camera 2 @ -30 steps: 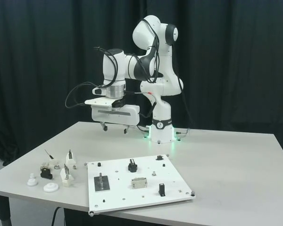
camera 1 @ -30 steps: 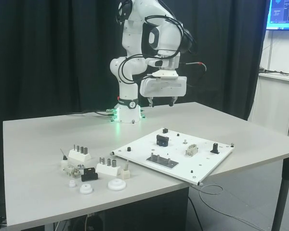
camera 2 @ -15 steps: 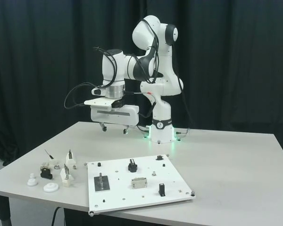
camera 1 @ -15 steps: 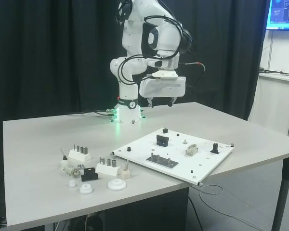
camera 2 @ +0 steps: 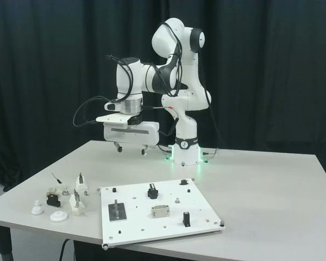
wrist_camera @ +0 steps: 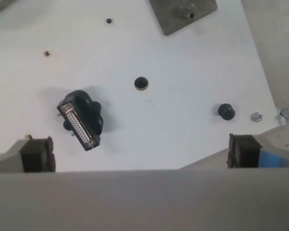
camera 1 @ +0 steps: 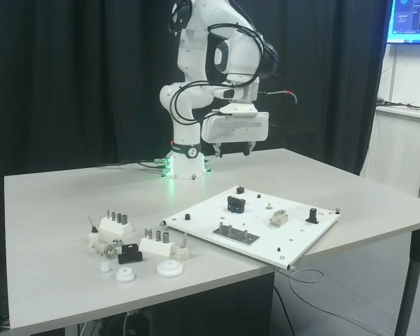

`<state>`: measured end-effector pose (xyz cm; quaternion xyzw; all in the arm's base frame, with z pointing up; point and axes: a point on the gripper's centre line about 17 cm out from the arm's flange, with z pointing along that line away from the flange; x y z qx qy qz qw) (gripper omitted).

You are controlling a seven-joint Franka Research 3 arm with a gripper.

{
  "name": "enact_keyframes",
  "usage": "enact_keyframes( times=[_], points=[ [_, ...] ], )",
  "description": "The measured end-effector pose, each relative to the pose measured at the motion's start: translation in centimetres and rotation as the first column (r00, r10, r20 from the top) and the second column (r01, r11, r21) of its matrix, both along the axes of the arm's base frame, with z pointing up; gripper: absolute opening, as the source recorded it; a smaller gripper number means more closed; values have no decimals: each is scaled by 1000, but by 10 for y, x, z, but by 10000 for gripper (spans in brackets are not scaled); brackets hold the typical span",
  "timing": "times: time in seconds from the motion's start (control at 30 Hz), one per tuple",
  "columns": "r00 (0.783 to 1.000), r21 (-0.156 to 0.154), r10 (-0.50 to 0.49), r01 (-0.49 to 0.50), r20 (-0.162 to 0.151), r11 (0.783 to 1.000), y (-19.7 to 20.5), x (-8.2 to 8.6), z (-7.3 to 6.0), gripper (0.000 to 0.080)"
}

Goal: Pick waterproof.

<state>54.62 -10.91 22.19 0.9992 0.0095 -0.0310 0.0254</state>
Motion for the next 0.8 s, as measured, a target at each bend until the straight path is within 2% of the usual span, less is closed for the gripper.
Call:
enact_keyframes(
  times=[0.8],
  points=[
    [1000, 1, 19, -19, -1, 1000, -2, 0, 0, 800]
  ],
)
